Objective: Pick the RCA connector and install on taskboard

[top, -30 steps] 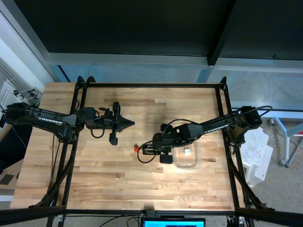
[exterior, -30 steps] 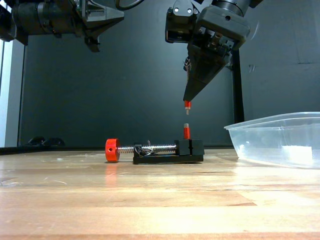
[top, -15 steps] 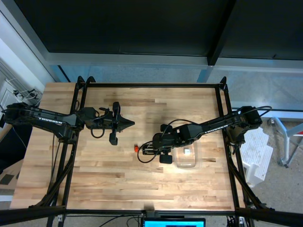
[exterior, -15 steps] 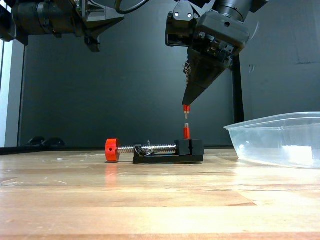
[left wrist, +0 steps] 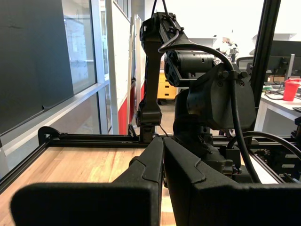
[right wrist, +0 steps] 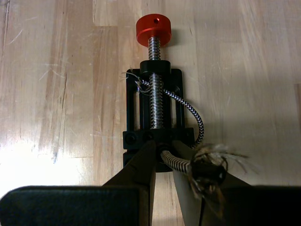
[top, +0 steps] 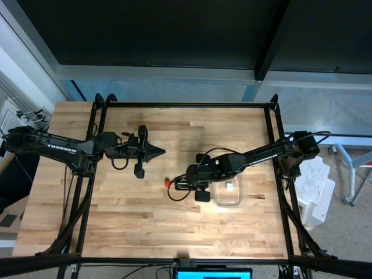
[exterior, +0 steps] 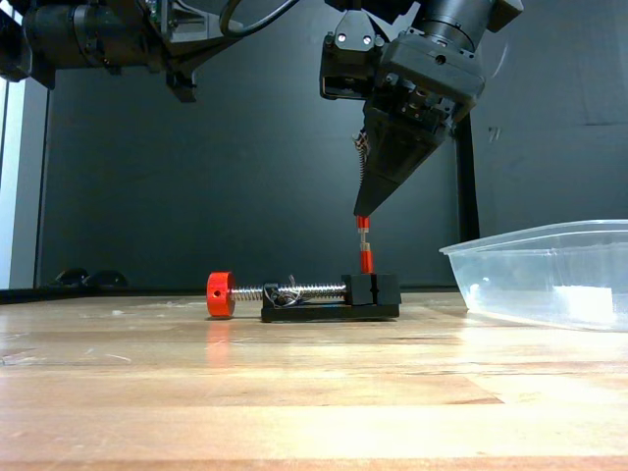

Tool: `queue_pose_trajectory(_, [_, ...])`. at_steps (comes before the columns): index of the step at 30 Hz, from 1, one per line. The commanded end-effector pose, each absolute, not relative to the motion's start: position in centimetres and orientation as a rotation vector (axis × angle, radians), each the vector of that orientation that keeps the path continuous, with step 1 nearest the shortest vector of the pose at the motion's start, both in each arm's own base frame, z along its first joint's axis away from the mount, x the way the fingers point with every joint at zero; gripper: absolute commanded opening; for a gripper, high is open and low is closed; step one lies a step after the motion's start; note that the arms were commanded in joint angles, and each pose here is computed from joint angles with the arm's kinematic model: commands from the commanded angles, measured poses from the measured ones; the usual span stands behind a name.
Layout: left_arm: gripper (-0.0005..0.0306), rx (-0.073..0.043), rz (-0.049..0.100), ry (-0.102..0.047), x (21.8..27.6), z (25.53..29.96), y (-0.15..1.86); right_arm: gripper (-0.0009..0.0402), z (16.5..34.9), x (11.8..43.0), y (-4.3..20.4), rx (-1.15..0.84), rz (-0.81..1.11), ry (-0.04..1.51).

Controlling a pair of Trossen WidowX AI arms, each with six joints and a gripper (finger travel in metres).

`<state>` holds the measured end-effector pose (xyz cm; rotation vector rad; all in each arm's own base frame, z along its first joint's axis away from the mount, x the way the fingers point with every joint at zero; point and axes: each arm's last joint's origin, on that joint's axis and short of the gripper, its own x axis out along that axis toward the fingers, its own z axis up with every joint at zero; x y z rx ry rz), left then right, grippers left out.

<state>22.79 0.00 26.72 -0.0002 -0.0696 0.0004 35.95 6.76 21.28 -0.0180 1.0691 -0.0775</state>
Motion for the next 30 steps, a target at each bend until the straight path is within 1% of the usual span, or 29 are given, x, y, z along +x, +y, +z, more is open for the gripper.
queue_pose_trajectory(1, [0.0000, 0.000, 0.001, -0.070, 22.79, 26.72, 0.01, 0.0002, 21.15, 35.92, 6.77, -0.023, -0.075, 1.078])
queue_pose_trajectory(30, [0.0000, 0.000, 0.000, -0.070, 22.79, 26.72, 0.00, 0.0002, 21.24, 35.77, 6.39, -0.021, -0.085, 1.092])
